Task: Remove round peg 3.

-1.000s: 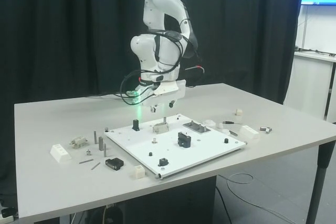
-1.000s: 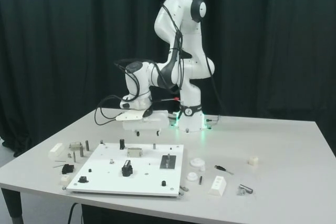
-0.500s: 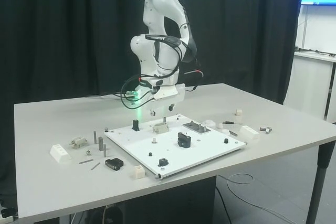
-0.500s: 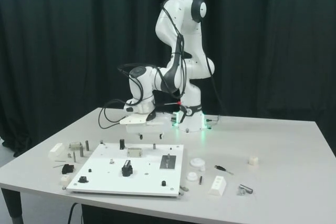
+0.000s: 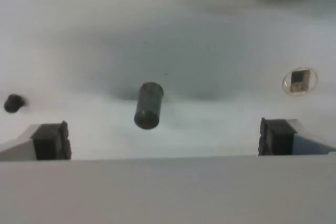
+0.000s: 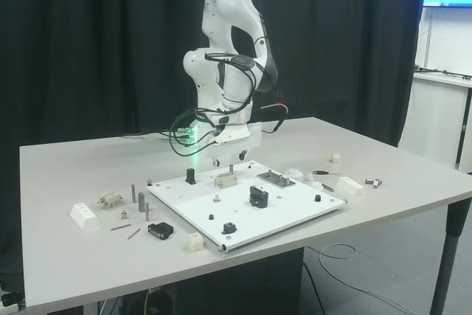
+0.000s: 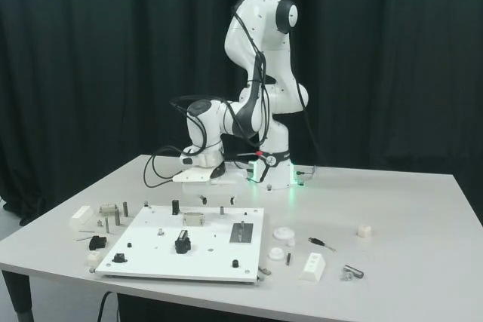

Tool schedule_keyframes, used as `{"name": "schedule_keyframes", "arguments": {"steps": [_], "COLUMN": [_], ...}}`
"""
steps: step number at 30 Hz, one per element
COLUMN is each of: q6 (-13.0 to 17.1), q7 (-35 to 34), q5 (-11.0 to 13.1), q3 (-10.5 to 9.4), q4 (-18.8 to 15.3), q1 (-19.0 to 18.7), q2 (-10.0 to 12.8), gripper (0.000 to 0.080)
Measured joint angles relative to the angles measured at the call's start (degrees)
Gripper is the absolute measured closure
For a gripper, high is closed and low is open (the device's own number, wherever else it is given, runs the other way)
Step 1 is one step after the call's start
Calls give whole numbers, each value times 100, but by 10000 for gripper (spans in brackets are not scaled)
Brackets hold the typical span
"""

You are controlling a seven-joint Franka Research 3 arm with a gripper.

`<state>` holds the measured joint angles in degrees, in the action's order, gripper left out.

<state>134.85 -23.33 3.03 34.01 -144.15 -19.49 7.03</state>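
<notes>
A short dark grey round peg (image 5: 147,106) stands upright in the white board (image 5: 220,51), near the board's far edge (image 6: 231,168) (image 7: 221,210). My gripper (image 5: 164,139) hangs just above it, open, with one black fingertip (image 5: 50,140) on each side of the peg and nothing between them. Neither finger touches the peg. In the room views the gripper (image 6: 228,158) (image 7: 216,199) sits low over the back of the board, under the white arm.
The board (image 6: 287,208) also carries a black post (image 6: 190,176), a grey fixture (image 6: 225,179), black blocks (image 6: 257,197) and small knobs (image 5: 13,103). Loose grey pegs (image 6: 140,201) and white blocks (image 6: 84,215) (image 6: 349,186) lie beside the board.
The arm has folded in and the gripper has come down and back over the far edge of the board, ending low over the peg.
</notes>
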Motion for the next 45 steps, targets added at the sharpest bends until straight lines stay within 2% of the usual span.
{"name": "schedule_keyframes", "arguments": {"steps": [11,22,44,45], "q6": [206,312,475,475], "q7": [-56,-57,-82,-93], "q5": [5,102,120,120], "q3": [-46,-87,-140,-140], "q4": [-46,-88,-104,-105], "q1": [0,0,2,3], "q2": [146,243,397,400], "gripper": [3,3,3,104]}}
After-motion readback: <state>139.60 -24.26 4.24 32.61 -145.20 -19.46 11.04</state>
